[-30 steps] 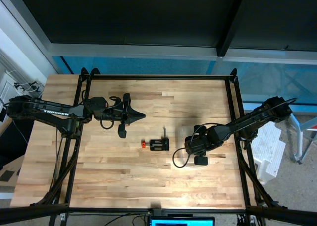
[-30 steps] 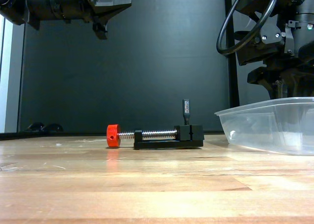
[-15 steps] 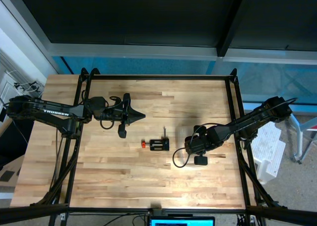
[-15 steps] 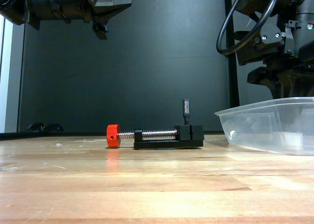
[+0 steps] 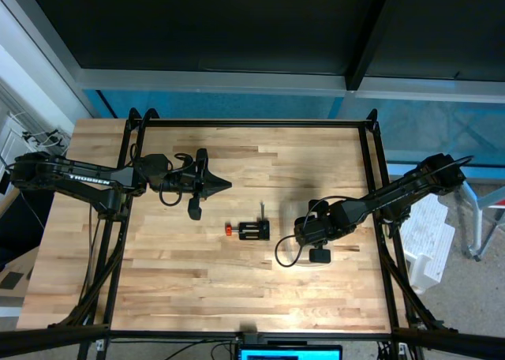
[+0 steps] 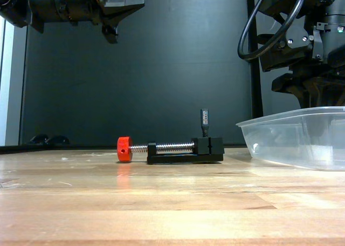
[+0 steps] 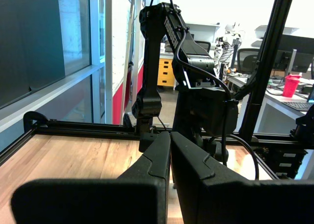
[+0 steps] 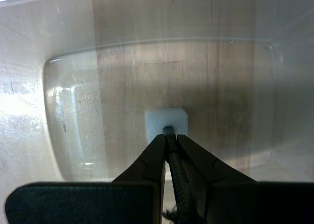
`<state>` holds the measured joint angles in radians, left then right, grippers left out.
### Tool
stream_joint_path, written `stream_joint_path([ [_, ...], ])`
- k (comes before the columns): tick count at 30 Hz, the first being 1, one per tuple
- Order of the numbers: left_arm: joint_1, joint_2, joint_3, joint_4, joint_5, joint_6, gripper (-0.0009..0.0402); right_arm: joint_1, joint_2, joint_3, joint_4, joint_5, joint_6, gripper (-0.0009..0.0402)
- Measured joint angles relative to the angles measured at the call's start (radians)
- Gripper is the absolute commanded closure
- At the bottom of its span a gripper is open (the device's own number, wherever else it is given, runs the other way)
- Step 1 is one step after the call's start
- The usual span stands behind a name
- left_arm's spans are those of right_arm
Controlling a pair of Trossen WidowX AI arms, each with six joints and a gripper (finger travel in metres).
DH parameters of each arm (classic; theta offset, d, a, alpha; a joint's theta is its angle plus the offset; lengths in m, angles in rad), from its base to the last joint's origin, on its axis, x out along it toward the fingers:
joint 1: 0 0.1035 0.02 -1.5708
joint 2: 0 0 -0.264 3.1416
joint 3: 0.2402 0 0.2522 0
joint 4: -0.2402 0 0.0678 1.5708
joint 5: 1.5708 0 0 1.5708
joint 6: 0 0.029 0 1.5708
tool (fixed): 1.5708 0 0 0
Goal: Pick the usb-c connector and install on the hub
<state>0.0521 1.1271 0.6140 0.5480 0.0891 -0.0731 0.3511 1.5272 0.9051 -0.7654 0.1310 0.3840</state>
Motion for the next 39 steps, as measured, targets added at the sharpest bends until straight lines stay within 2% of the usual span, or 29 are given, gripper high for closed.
stream_joint_path([
  [17, 0.000, 0.000, 0.000, 0.000, 0.000, 0.000, 0.0393, 0.000, -0.006, 0.000, 0.000, -0.001, 0.000, 0.0393],
  [30, 0.000, 0.000, 0.000, 0.000, 0.000, 0.000, 0.0393, -0.001, -0.076, 0.004, -0.030, -0.001, 0.003, 0.0394],
  [39, 0.000, 0.000, 0.000, 0.000, 0.000, 0.000, 0.0393, -0.014, -0.141, 0.089, -0.137, -0.001, 0.003, 0.0393],
])
